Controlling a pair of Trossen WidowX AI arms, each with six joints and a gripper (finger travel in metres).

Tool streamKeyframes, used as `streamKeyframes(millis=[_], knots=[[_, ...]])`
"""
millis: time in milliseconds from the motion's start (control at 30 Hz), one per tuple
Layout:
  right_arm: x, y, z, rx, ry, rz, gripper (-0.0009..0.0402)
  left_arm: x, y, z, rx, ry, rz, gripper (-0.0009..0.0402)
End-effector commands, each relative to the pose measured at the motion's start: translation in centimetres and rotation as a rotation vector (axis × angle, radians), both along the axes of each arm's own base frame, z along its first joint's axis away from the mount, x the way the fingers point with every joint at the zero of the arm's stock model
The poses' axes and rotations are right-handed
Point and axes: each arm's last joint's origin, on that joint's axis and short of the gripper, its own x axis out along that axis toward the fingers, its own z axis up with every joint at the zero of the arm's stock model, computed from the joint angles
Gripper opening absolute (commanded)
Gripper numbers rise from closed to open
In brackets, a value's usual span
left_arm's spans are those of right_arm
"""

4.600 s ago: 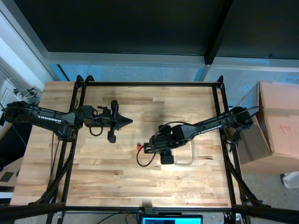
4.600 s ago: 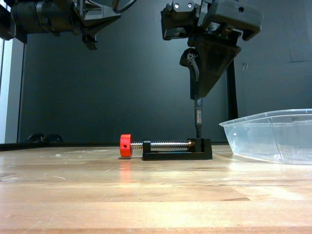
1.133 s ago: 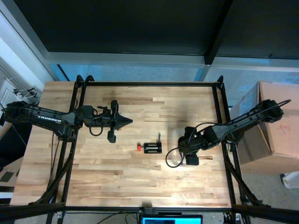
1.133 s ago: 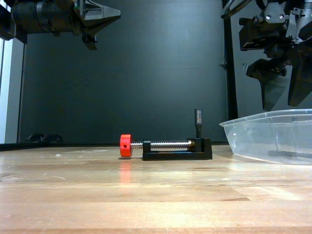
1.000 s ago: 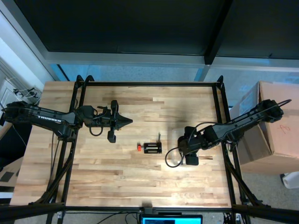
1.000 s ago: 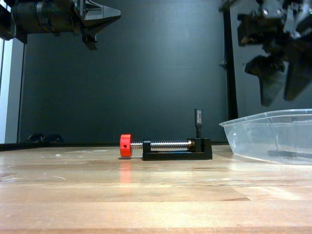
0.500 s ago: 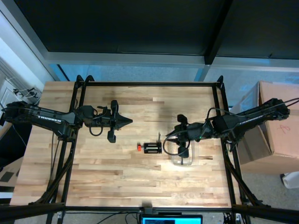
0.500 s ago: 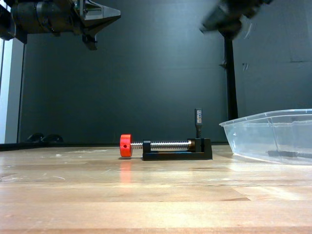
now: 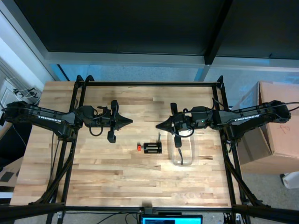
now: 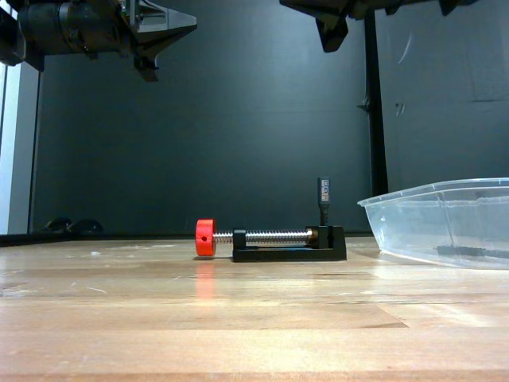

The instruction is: Remove the USB-C connector from the USB-C receptacle and place in the container

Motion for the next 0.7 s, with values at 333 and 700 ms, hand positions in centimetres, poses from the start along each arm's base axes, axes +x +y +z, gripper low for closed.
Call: streamKeyframes(millis=[333,700], knots=[[-0.8,-2.1,-3.3,0.031,-0.128,-0.017,0.0000,0.0,0.0,0.0,0.000,0.000,0.000,0.0000],[-1.6,-2.5,-3.8,0.037,-0.146,-0.025,0.0000,0.0,0.0,0.0,0.000,0.000,0.000,0.0000]])
